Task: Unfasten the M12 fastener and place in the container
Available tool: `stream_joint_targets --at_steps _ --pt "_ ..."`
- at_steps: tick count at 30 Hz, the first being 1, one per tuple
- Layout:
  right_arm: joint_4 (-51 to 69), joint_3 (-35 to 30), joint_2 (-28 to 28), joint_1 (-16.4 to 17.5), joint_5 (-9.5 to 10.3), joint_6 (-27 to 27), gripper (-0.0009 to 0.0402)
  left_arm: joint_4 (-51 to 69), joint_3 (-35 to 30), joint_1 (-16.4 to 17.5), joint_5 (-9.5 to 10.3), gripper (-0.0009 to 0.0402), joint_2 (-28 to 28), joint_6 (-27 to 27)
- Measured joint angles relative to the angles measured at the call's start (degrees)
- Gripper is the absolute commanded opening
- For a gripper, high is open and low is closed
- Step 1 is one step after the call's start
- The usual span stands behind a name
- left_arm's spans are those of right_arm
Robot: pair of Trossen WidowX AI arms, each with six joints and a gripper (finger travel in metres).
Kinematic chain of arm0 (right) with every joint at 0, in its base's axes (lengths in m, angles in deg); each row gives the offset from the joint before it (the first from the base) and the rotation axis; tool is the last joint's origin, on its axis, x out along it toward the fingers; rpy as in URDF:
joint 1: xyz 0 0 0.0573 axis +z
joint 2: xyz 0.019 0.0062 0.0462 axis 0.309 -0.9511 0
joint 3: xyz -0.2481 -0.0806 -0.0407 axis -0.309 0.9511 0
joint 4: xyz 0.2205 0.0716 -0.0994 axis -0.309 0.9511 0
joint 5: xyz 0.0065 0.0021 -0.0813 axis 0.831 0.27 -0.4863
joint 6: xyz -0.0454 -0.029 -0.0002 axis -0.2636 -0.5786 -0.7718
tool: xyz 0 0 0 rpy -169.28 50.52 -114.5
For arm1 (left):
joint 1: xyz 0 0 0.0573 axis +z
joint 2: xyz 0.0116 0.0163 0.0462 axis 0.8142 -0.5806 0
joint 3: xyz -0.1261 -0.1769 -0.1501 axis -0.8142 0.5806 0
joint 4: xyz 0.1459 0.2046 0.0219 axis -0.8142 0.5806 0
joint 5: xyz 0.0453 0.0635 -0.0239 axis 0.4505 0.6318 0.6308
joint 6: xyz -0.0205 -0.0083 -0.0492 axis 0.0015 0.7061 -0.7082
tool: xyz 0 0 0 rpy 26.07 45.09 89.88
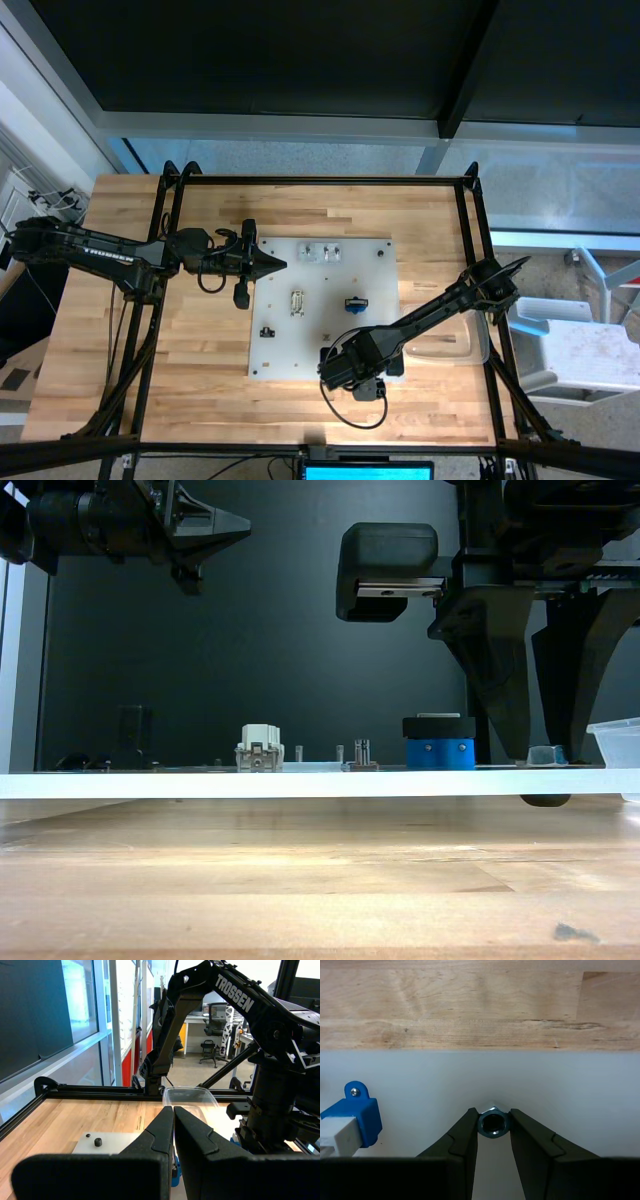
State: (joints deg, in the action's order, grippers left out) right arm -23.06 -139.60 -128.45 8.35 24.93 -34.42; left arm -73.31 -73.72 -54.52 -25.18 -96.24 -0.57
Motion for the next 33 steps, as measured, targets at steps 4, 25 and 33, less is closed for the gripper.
stream_joint_targets --at_steps 4,25,33 --pt "-0.4 0.0 0.0 0.0 -0.42 0.0 0.0002 0.0 0.0 0.0 0.02 0.0 0.0 0.0" --pt "-0.3 0.0 2.0 0.3 2.6 1.7 0.0206 0.0 0.0 0.0 0.0 0.0 0.0 0.0" --pt "-0.6 0.0 5.5 0.2 2.64 46.9 0.0171 0.0 0.0 0.0 0.0 0.0 0.0 0.0"
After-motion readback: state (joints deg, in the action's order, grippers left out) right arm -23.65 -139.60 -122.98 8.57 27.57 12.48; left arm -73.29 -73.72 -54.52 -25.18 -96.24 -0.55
